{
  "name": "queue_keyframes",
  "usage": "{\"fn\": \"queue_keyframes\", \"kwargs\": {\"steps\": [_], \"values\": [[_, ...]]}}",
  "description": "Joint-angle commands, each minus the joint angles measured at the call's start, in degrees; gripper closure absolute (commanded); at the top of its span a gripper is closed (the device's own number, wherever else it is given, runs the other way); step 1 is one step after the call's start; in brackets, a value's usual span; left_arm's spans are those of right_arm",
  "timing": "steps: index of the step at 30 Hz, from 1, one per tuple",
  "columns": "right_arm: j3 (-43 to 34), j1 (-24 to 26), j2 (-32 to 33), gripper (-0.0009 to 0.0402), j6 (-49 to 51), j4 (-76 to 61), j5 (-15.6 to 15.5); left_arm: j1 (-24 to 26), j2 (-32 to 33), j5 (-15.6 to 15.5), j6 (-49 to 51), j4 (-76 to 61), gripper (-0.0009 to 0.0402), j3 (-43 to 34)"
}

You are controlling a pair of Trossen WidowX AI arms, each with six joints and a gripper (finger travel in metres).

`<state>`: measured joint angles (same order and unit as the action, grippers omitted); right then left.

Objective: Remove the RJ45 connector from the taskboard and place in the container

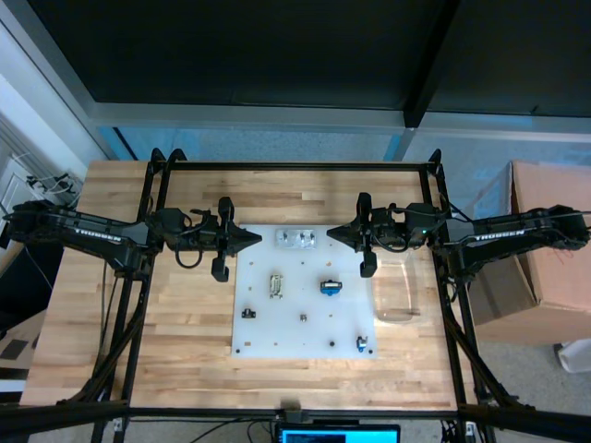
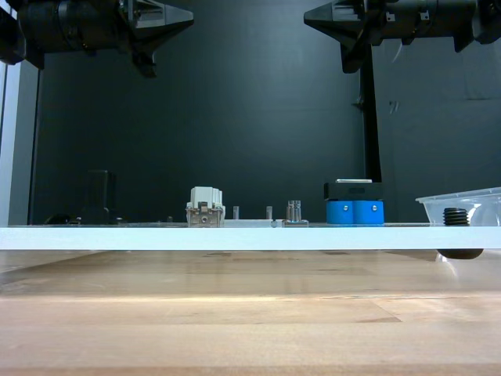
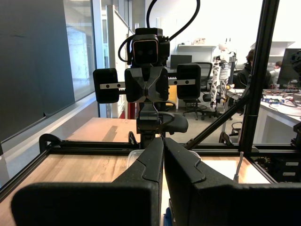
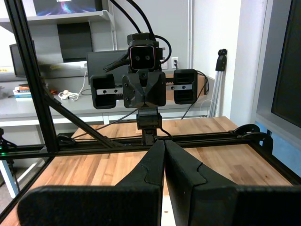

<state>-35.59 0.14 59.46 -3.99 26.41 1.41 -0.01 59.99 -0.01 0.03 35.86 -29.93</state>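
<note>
Surface (image 1: 185, 323): wooden, carrying the taskboard and the container.
Taskboard (image 1: 277, 343): white, lying flat at mid-surface, with several small fittings standing on it.
Container (image 1: 397, 312): clear tub just beside the taskboard's right edge; no connector seen inside it from above.
Left gripper (image 1: 258, 239): raised well above the taskboard's far left corner and pointing inward. Fingers (image 3: 149, 165) pressed together with nothing between them.
Right gripper (image 1: 331, 233): raised well above the far right part of the taskboard, facing the left one. Fingers (image 4: 155, 165) likewise closed and empty.
RJ45 connector (image 1: 275, 286): judged to be the pale block standing upright left of the taskboard's middle, though the identification is not certain. Seated on the taskboard and well apart from both grippers.
Done so far: apparently nothing, with the connector in its seat and neither gripper near it.
Left to do: seemingly the whole job. Opening a gripper, coming down on the connector, pulling it free, carrying it right and releasing it in the container.
</note>
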Motion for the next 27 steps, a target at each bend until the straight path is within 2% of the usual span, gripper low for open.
{"fn": "queue_keyframes", "kwargs": {"steps": [1, 15, 21, 27], "values": [[0.0, -0.1, 0.0, 0.0393, -0.2, 0.0, 0.0, 0.0, 0.0, 0.0, 0.0, 0.0, 0.0393, 0.0], [-0.3, -0.3, -0.4, 0.0394, -0.1, -1.5, -0.1, 0.0, 0.0, 0.0, 0.0, 0.0, 0.0393, 0.0], [-5.6, -2.8, -1.3, 0.0394, 0.0, -18.0, 0.0, 0.0, 0.0, 0.0, 0.0, 0.0, 0.0393, 0.0], [-13.6, -7.6, -0.9, 0.0394, -0.3, -39.2, 0.1, 0.0, 0.0, 0.0, 0.0, 0.0, 0.0393, 0.0]]}}
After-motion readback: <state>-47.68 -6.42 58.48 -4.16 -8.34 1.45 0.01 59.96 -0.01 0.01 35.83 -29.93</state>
